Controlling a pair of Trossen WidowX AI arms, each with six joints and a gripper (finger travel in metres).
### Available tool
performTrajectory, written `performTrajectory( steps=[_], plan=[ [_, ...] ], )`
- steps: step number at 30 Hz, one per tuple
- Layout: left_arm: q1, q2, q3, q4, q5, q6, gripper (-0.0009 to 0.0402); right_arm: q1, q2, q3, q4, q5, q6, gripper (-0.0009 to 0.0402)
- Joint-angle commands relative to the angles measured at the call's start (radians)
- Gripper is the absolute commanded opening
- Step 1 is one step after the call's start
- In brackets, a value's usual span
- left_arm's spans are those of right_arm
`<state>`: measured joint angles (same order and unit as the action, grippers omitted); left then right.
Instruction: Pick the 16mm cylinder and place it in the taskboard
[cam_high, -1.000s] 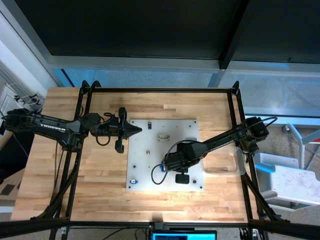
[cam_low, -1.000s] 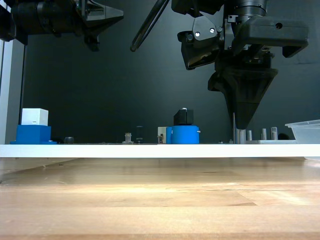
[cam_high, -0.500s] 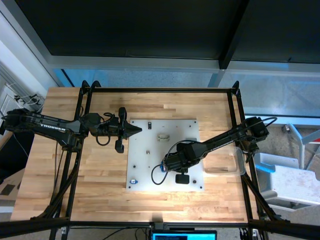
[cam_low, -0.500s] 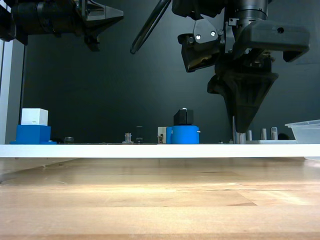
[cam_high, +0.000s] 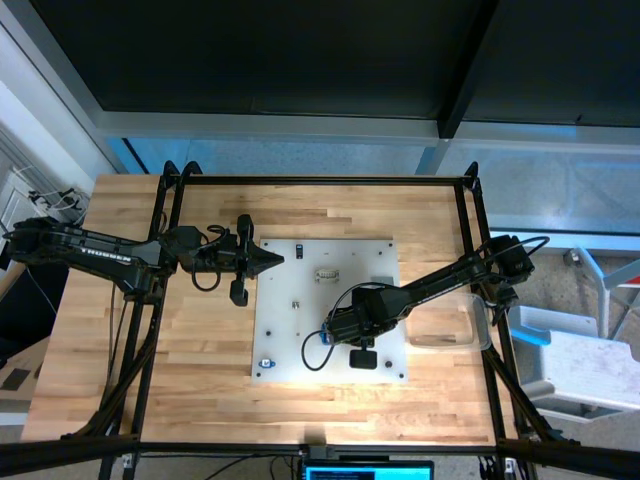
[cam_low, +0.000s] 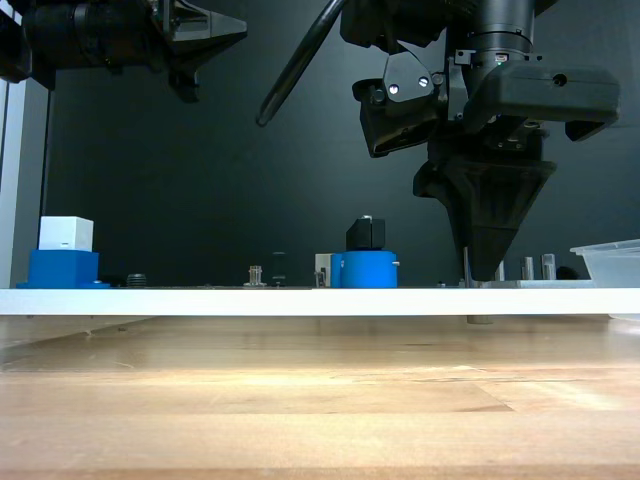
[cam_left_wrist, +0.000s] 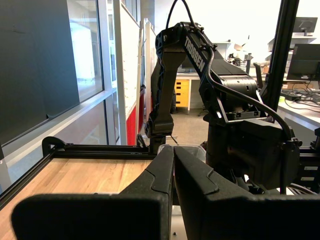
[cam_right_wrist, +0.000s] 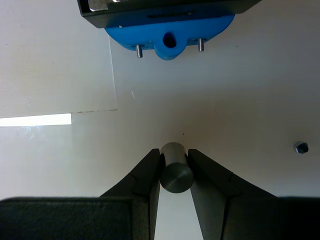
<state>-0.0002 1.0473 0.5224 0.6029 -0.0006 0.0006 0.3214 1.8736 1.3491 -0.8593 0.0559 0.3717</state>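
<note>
Your right claw (cam_right_wrist: 173, 156) is clamped on the grey peg (cam_right_wrist: 175, 171), down at the white board (cam_high: 290, 330), just six o'clock of its centre. Your left claw (cam_high: 272, 258), pinched together, hovers at the board's ten o'clock edge.

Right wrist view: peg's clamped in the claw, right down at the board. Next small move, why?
Probably open the right claw a little to release the peg. The peg stands upright between the fingers, and the low view shows the claw tip down at the white board, so it looks seated. The left claw hangs shut above the board's left edge.
</note>
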Motion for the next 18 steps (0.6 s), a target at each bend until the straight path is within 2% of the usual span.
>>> performTrajectory(
  steps=[1,10,18],
  plan=[
    [0.0,0.0,0.0,0.0,0.0,0.0,0.0,0.0,0.002,0.001,0.002,0.0,0.005,0.0027],
    [0.0,0.0,0.0,0.0,0.0,0.0,0.0,0.0,0.002,0.001,0.004,0.0,0.005,0.0033],
    [0.0,0.0,0.0,0.0,0.0,0.0,0.0,0.0,0.002,0.001,0.005,0.0,0.005,0.0083]
  ],
)
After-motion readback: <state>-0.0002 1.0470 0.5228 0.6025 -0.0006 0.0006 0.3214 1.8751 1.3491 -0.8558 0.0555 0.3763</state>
